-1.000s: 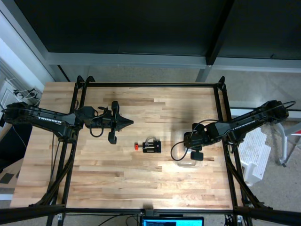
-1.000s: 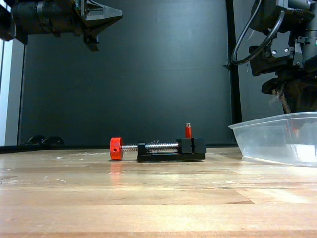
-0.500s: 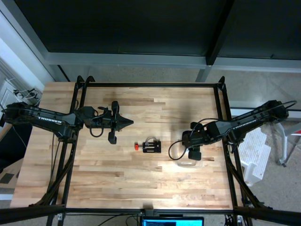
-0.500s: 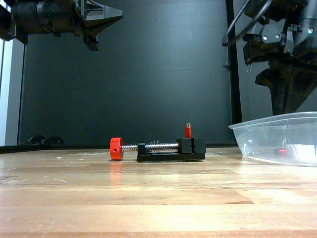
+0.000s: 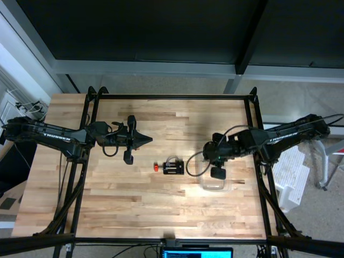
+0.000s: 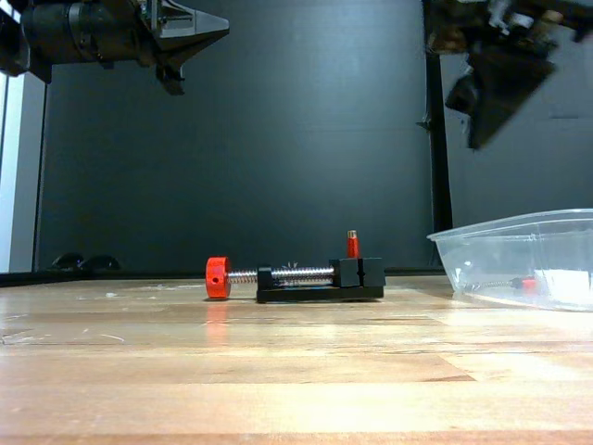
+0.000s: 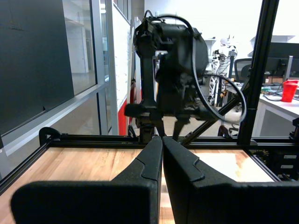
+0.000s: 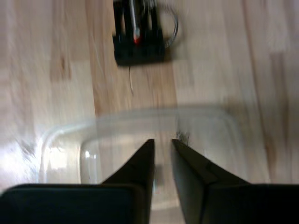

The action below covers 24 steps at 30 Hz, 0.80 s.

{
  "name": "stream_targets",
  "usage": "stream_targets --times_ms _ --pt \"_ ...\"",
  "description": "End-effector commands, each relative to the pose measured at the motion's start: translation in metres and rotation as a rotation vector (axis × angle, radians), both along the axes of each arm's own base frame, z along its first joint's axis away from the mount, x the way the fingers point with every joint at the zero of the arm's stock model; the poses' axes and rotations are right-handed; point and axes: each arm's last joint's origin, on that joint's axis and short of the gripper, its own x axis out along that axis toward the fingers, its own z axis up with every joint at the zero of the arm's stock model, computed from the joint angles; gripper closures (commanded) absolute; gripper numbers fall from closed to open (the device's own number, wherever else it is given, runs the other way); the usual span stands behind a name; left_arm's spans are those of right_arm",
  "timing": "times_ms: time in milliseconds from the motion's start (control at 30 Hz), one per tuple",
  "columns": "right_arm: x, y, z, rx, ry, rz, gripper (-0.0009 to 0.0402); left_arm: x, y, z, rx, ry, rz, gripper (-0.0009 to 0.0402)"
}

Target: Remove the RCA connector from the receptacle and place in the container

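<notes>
High view: left gripper (image 5: 144, 140) hangs over the left half of the table (image 5: 134, 209), well apart from the receptacle (image 5: 173, 167). Left wrist view shows its fingers (image 7: 149, 154) pressed together with nothing between them. Low view puts the left gripper (image 6: 218, 31) high above the table surface.

Right gripper (image 5: 208, 156) sits raised, near the container (image 5: 215, 186) and to the right of the receptacle. In the low view the right gripper (image 6: 477, 130) is well above the container (image 6: 500, 250), over its left end, touching nothing. Right wrist view: right gripper (image 8: 162, 144) has its fingers (image 8: 142, 161) slightly parted, a narrow gap, empty, hanging over the inside of the container (image 8: 135, 116). The receptacle (image 8: 138, 44) lies beyond the container's rim, apart from it.

RCA connector (image 6: 526, 285) lies flat on the container floor, a small red piece with a thin metallic part pointing left, seen through the clear wall in the low view. It is too blurred to pick out in the right wrist view.

Receptacle (image 6: 320, 278) sits on the table just left of the container, not touching it, with its orange-red knob (image 6: 217, 277) at the left end. A short red upright peg (image 6: 352, 244) with a pale tip stands on the receptacle's right end.
</notes>
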Motion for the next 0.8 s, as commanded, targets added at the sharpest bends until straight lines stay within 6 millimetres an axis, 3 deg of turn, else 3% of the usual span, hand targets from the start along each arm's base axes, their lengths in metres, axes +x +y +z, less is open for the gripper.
stream_targets --times_ms 33,367,800 --pt "0.006 -0.011 0.015 -0.013 -0.05 0.002 0.0397 0.0 0.0 0.0 0.0 0.0 0.0 0.0393" --pt "0.028 -0.044 0.049 -0.065 -0.427 0.037 0.0393 0.0 0.0 0.0 0.0 0.0 0.0 0.0393" --pt "0.045 -0.049 0.047 -0.102 -0.817 0.068 0.0393 0.0 0.0 0.0 0.0 0.0 0.0 0.0393"
